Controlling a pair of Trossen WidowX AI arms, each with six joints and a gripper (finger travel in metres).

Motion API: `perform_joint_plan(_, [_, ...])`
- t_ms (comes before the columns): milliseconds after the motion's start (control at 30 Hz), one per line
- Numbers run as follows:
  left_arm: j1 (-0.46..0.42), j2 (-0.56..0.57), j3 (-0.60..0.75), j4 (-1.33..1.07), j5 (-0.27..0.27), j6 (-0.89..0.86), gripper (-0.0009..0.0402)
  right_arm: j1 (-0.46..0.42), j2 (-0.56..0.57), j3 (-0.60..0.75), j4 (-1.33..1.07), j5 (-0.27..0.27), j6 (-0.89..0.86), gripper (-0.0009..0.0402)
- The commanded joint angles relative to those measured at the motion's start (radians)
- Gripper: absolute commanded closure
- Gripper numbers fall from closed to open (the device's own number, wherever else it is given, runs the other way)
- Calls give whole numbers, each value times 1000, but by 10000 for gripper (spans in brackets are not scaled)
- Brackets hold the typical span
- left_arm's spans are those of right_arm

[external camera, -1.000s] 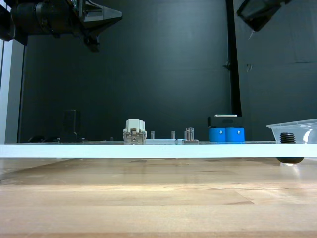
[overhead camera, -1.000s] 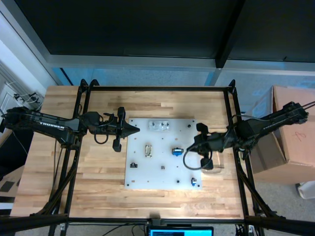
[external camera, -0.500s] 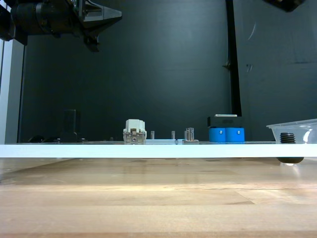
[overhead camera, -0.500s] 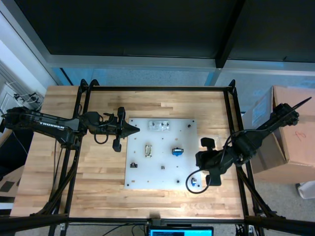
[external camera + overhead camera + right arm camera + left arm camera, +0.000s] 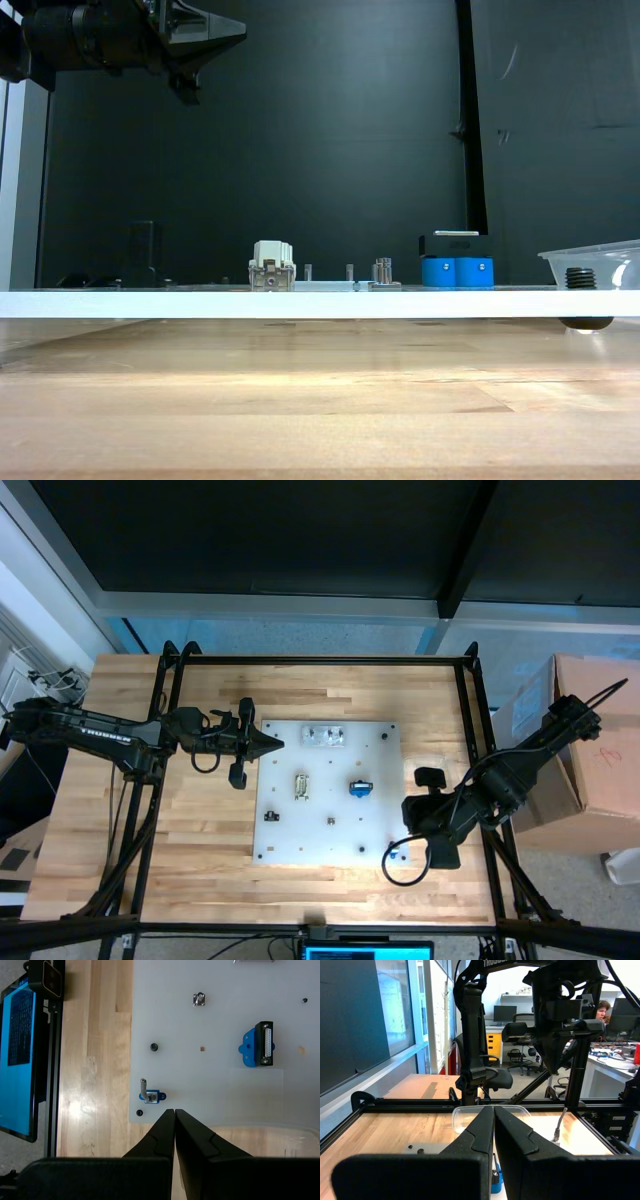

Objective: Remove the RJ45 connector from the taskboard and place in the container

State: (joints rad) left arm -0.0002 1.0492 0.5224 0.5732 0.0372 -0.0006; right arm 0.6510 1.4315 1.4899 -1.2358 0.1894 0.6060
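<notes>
The worktop (image 5: pixel 200 860) carries the white board (image 5: pixel 300 830) at its middle, with an arm reaching in from each side.

The left end effector (image 5: pixel 272 743) hangs near the board's far left corner. The low view shows it high above the board. Its wrist view shows the fingers pressed together with nothing between them.

The right end effector (image 5: pixel 407 815) hangs over the board's right edge, towards the near corner, pointing down at the board. It does not show in the low view. In its own wrist view the fingers meet tip to tip and hold nothing.

The clear container (image 5: pixel 610 255) stands just beside the board's right edge, under the right arm. I can see one black threaded part (image 5: pixel 580 277) lying in it and no connector.

The RJ45 connector (image 5: pixel 148 1093) stands upright in its blue mount (image 5: pixel 155 1096) near the board's near right corner. It looks fully seated to me, and neither end effector touches it.

I judge that no step of the task is done yet. The connector is in its seat and the container has not received it. What is left is everything: parting the right fingers, coming down around the connector, gripping it, pulling it clear of the mount, carrying it to the container and letting go.
</notes>
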Motion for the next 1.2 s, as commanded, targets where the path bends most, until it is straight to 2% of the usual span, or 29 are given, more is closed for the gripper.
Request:
perform_joint_plan(33, [0,0,0,0,0,0,393,2,5,-2,-3,0,0,393])
perform_joint_plan(433, [0,0,0,0,0,0,393,2,45,-3,-30,-25,0,382])
perform_joint_plan(833, [0,0,0,0,0,0,393,2,99,-66,-45,-20,14,279])
perform_joint_plan(900, [0,0,0,0,0,0,393,2,114,-67,-42,3,14,260])
perform_joint_plan(1200, [0,0,0,0,0,0,393,2,160,-69,-21,29,15,188])
